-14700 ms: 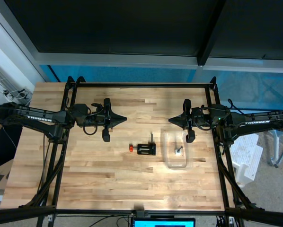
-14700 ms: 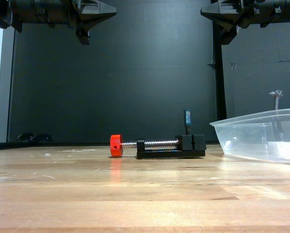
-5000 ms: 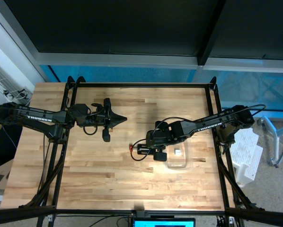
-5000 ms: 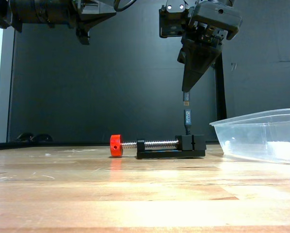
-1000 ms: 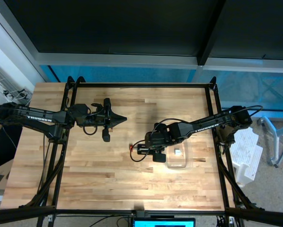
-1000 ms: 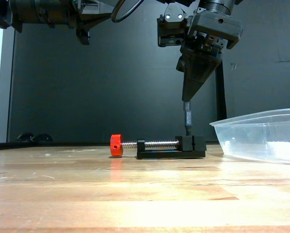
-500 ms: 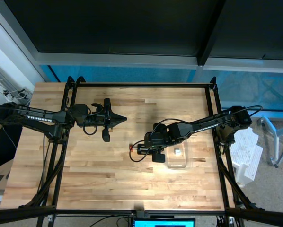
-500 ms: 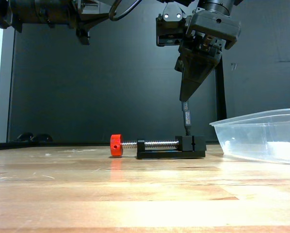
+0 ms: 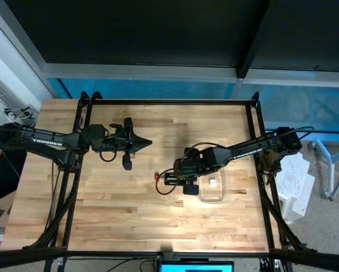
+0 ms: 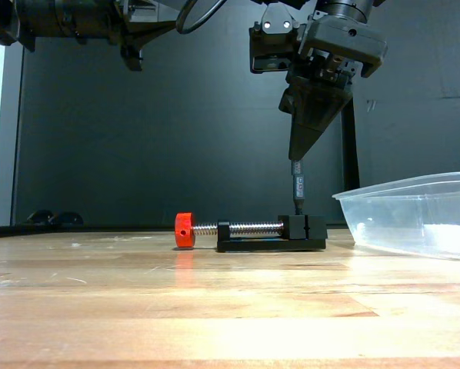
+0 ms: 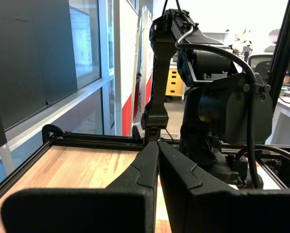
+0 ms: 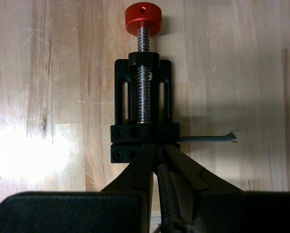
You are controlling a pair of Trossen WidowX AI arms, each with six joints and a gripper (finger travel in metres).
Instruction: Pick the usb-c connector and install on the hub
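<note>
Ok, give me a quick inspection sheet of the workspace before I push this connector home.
Surface: wooden table.
Job's things: hub flat mid-table, red knob pointing left; usb-c connector upright over its block end.
Clutter: clear tray right of the hub, small whitish bit inside.
Grippers: right gripper shut on the usb-c connector, above the hub; left gripper shut, parked high at left.
Cables: braided cord between the right fingers; frayed grey cord beside the hub.
Surroundings: black frame, dark backdrop.
</note>
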